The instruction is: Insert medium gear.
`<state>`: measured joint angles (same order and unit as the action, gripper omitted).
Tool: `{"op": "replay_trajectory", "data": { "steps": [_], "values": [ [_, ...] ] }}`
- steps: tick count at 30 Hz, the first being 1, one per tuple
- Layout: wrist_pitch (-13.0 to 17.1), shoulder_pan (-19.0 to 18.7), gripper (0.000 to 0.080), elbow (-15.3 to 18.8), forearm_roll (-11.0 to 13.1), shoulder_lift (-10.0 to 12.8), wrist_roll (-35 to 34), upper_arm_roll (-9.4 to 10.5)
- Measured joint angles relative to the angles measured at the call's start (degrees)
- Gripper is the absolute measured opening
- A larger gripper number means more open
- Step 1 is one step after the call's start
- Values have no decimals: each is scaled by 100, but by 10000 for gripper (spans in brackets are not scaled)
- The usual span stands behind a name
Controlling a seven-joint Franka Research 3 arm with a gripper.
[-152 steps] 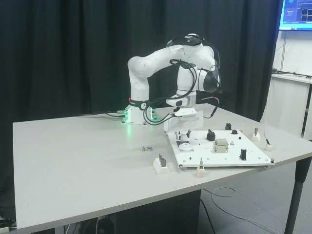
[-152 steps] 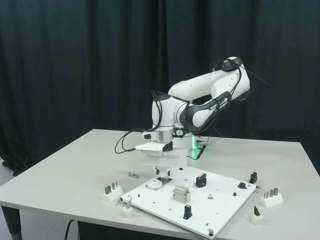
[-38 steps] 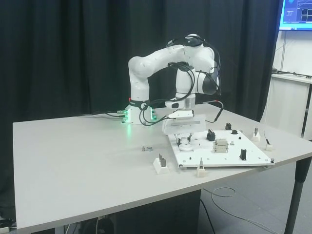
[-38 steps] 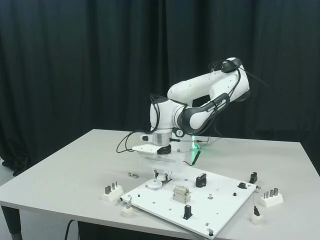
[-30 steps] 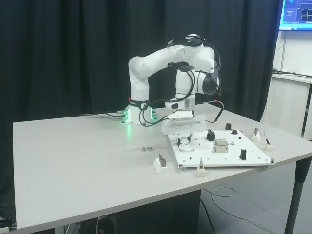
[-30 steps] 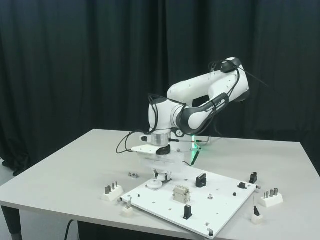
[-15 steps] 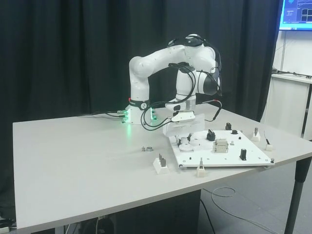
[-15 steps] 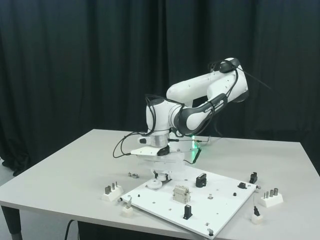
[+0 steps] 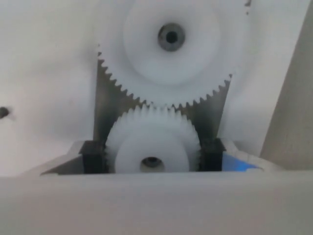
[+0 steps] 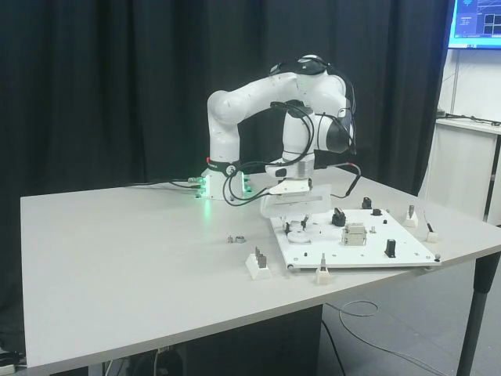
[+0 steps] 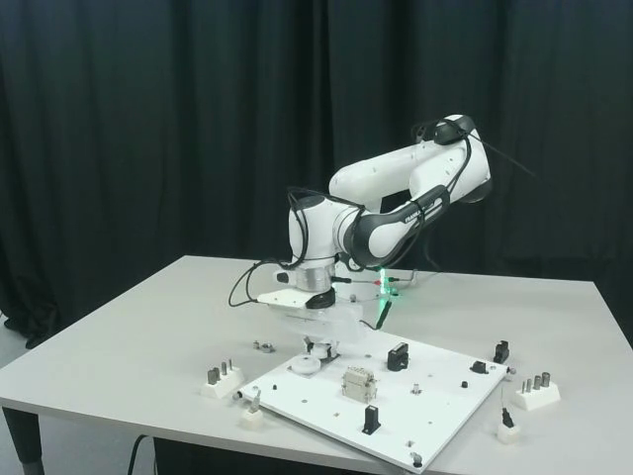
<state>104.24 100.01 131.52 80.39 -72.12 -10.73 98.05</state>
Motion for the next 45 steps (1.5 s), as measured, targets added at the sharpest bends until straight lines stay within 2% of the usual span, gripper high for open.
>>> {"op": "replay_trajectory", "data": {
  "steps": [11, 38, 39, 44, 45],
  "values": [
    [90, -11, 399, 5, 87, -58, -374, 93],
    [161, -92, 399, 43, 85, -51, -169, 94],
    [154, -100, 573, 43, 82, -50, -145, 89],
    [99, -161, 573, 38, 33, -49, -36, -22],
    [92, -176, 752, 37, -5, -48, -28, -58]
  ]
}}
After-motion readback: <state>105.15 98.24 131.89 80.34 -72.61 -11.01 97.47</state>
